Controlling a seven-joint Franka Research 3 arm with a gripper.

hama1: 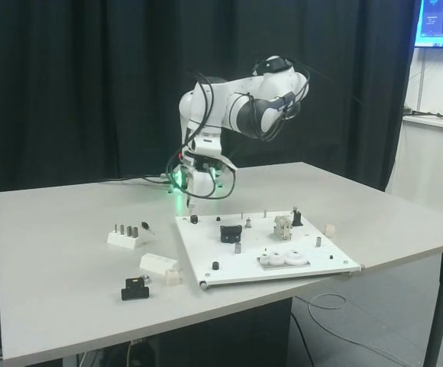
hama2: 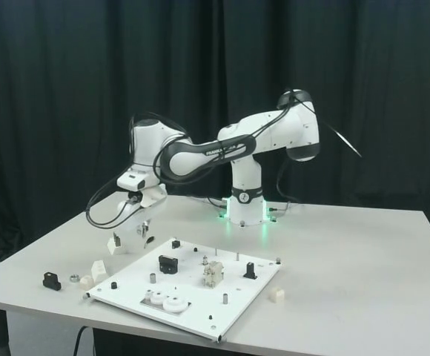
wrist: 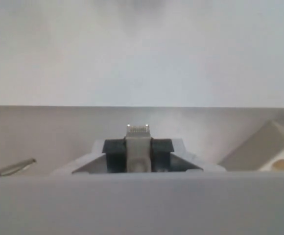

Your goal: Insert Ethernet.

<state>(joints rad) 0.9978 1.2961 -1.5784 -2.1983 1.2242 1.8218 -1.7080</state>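
An Ethernet plug is being gripped between the black pads of the claw, clenched on it, its contacts pointing away from the wrist, as is being shown in the wrist view. In the first room view the claw is being held above the grey surface, just beyond the far left corner of the white assembly board. A black block and two white gears are being carried on that board. Left of the board, a white holder with upright pegs, a white block and a small black part are being left on the surface.
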